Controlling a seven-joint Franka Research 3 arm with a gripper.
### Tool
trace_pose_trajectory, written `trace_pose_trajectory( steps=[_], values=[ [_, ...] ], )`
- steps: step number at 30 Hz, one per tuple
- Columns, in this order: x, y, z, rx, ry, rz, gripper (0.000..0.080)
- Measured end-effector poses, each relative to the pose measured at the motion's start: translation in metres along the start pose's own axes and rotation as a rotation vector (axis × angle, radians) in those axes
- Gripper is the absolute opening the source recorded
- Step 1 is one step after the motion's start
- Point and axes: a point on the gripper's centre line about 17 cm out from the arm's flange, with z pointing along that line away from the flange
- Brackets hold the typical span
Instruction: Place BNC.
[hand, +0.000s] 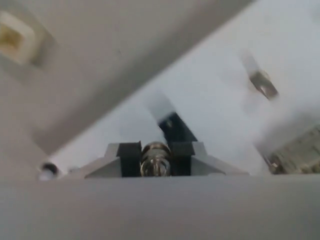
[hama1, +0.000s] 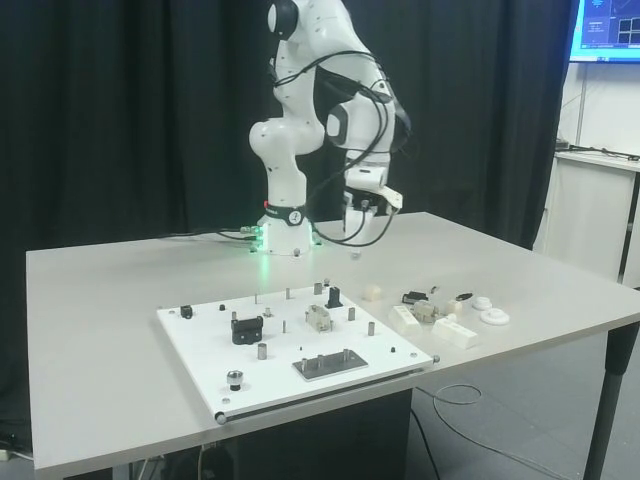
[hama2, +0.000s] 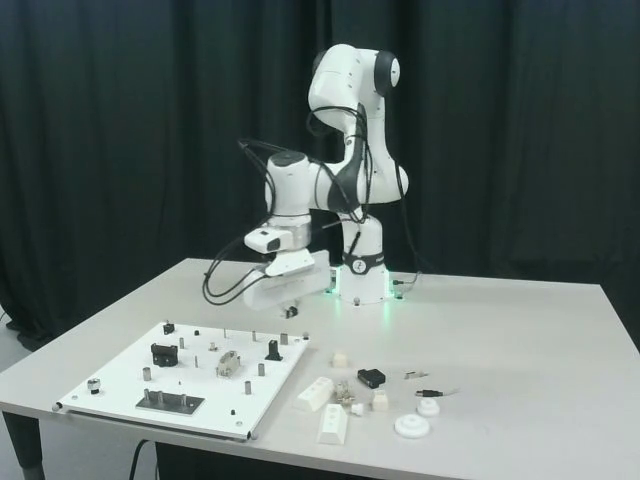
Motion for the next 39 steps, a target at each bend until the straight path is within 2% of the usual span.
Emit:
trace_pose_trajectory(
  steps=[13,27,39],
  values=[
    [0.059,-0.045,0.0,-0.011,-0.009,0.098,0.012],
    [0.107,-0.083,-0.001,-0.069,-0.031,0.221,0.012],
    [0.143,-0.099,0.015,-0.099,0.006,0.307,0.012]
  ],
)
